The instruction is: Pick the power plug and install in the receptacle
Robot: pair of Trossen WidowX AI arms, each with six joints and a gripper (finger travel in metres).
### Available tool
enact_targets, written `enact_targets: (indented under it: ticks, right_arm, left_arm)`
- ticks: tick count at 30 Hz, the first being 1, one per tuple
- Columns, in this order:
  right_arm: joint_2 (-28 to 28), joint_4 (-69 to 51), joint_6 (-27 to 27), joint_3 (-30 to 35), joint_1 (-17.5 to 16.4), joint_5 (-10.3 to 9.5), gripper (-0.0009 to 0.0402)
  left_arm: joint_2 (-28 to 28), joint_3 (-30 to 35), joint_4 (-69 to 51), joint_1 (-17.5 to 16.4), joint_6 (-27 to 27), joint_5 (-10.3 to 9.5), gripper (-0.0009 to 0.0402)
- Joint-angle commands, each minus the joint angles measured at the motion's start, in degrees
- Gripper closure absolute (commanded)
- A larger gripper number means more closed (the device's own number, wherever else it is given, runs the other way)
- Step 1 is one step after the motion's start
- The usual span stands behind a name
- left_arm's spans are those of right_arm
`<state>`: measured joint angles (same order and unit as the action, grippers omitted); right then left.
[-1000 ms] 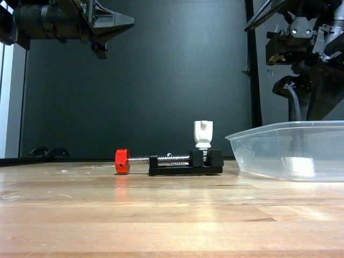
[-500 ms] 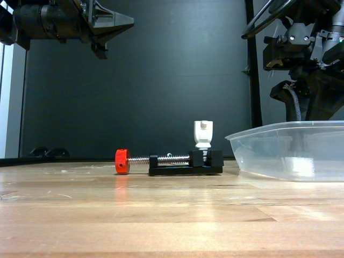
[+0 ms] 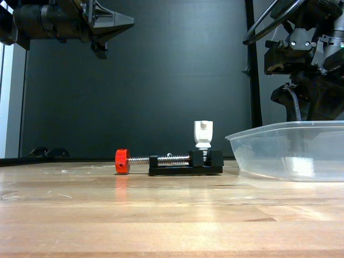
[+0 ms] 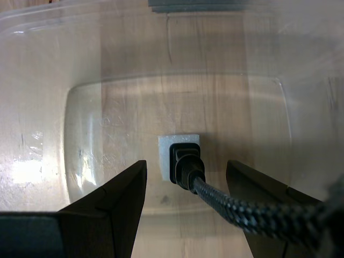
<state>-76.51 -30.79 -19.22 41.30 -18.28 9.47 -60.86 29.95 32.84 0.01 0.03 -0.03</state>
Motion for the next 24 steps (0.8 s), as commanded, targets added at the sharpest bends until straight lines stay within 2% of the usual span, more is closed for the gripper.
enact_targets:
  ticks: [1,11,24]
  right_arm:
    - [-0.02,0.72,-0.04,-0.59,0.00,0.04,0.0188]
    - [-0.02,2.05,-0.02,-1.51,0.00,0.22,0.0193]
    - [-0.02,2.32,0.02,-1.55,0.00,0.20,0.0248]
  left_arm:
    - [0.00,0.00,0.00,-0.02,-0.02,0.00,0.0393]
    - [0.00,0.00,-0.02,0.00,-0.02,0.00,0.0393]
    - [0.00,0.00,-0.02,-0.02,-0.02,0.00,0.0393]
